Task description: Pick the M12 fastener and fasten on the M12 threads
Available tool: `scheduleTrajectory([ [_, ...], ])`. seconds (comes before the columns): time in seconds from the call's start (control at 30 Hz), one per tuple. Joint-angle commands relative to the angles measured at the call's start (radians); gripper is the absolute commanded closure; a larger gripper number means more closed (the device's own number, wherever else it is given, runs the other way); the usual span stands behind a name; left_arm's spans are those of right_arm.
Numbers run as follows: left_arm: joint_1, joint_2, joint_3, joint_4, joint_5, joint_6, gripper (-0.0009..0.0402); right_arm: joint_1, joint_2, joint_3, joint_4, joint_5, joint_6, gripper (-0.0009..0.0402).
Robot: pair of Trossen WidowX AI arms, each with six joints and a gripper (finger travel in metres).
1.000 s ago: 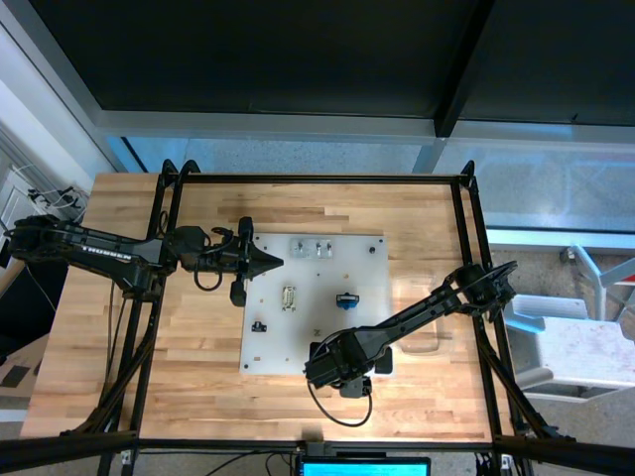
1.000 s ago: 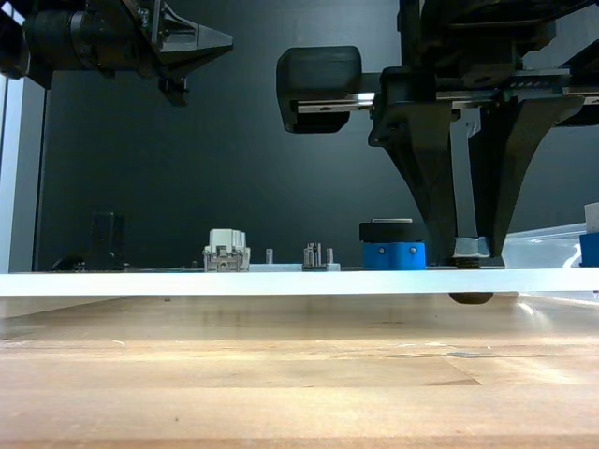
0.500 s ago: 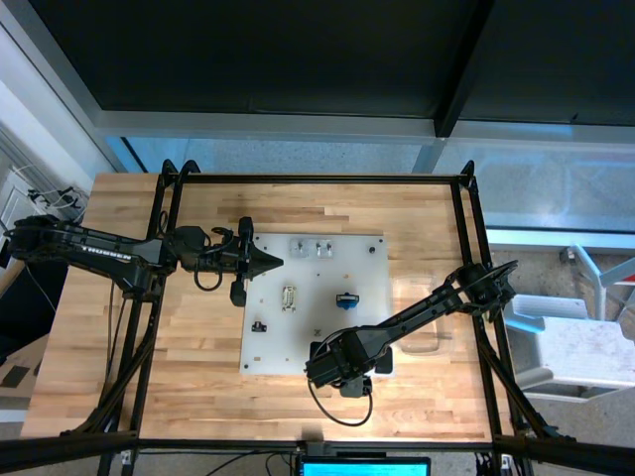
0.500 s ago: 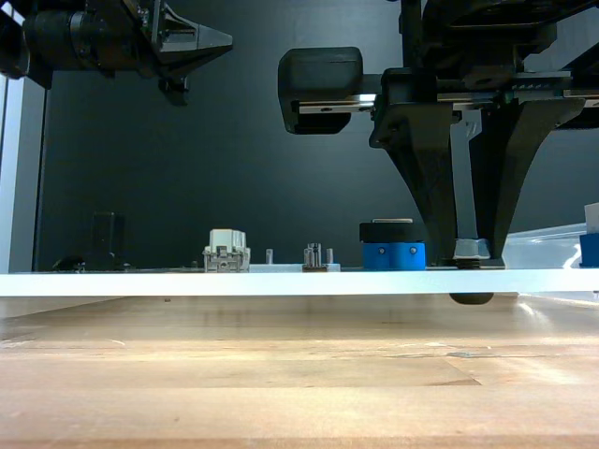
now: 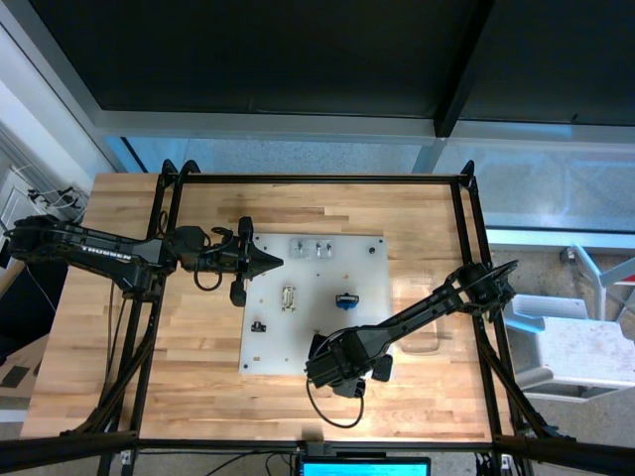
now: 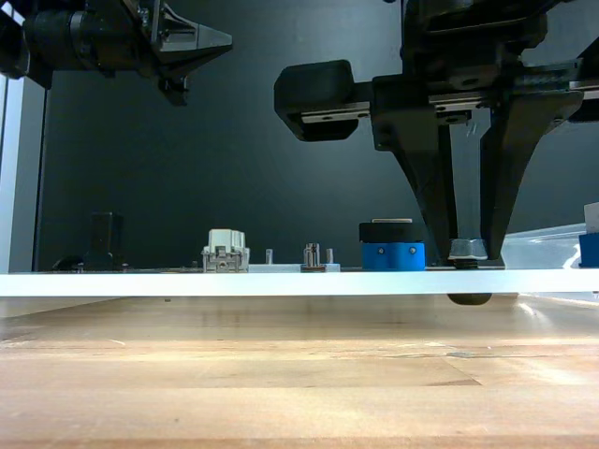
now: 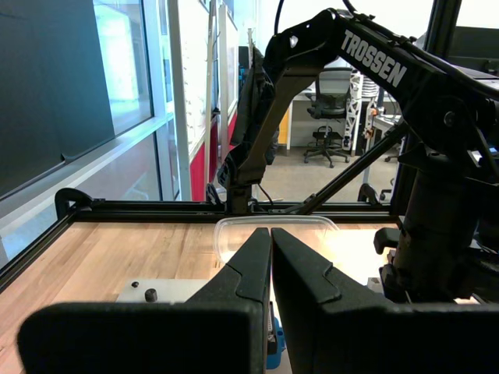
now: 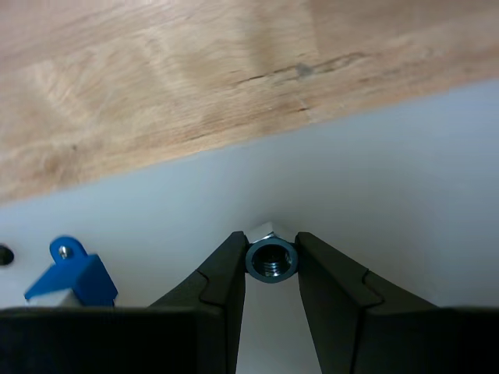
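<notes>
R gripper pinching M12 nut on stud, fastening underway; next needing wrist twist. L gripper hanging over board far-left edge, fingers together.

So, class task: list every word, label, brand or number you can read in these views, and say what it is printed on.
"TROSSEN": white capitals on the black right arm, left wrist view.
White lettering on the black left arm, high view: too small to read.
Nothing else readable. The left gripper hangs shut above the white board; the right gripper is shut on the small silver nut.
</notes>
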Motion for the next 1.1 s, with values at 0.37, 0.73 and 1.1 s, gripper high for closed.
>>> scheduleTrajectory([
  [0.37, 0.000, 0.000, 0.000, 0.000, 0.000, 0.000, 0.0393, -0.002, 0.003, -0.009, -0.001, 0.001, 0.458, 0.0357],
  [0.73, 0.000, 0.000, 0.000, 0.000, 0.000, 0.000, 0.0393, -0.006, 0.003, -0.009, 0.002, 0.002, 0.867, 0.0357],
  [1.1, 0.000, 0.000, 0.000, 0.000, 0.000, 0.000, 0.0393, -0.007, 0.003, -0.009, 0.002, 0.001, 1.447, 0.0357],
])
